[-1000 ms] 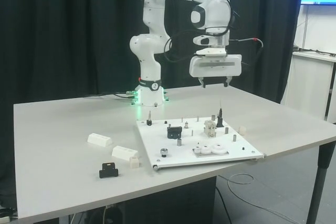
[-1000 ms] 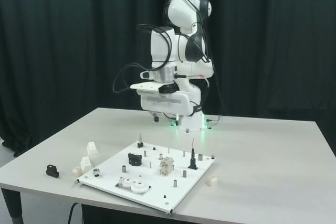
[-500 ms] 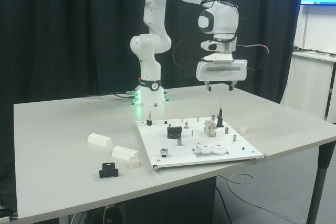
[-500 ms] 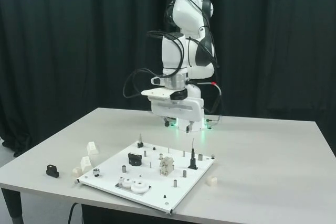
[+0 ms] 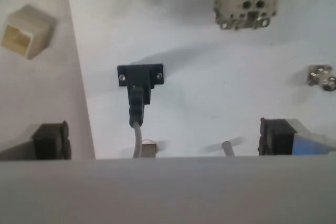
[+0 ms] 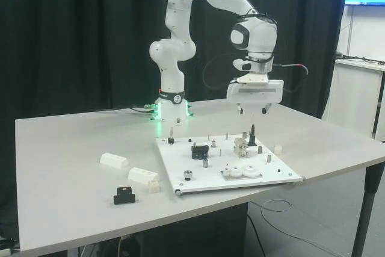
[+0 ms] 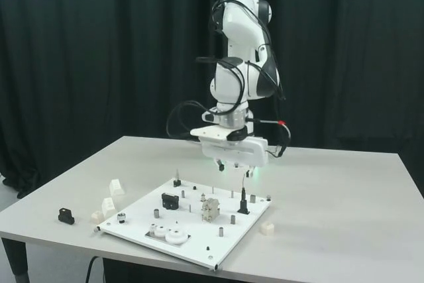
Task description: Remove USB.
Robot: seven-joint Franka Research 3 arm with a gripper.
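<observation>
The white arm's two-fingered gripper [image 6: 252, 111] has been carried forward since a second ago — now held above the black USB plug [image 5: 137, 103], still seated in its black socket [image 5: 139, 75] on the white board [image 6: 180, 167] — fingers spread, nothing held.

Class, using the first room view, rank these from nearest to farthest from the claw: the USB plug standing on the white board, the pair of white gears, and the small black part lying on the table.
1. USB plug: almost directly under the claw, at the board's far side.
2. White gears: near the board's front edge.
3. Black part: off the board, on the grey table, far across from the claw.
</observation>
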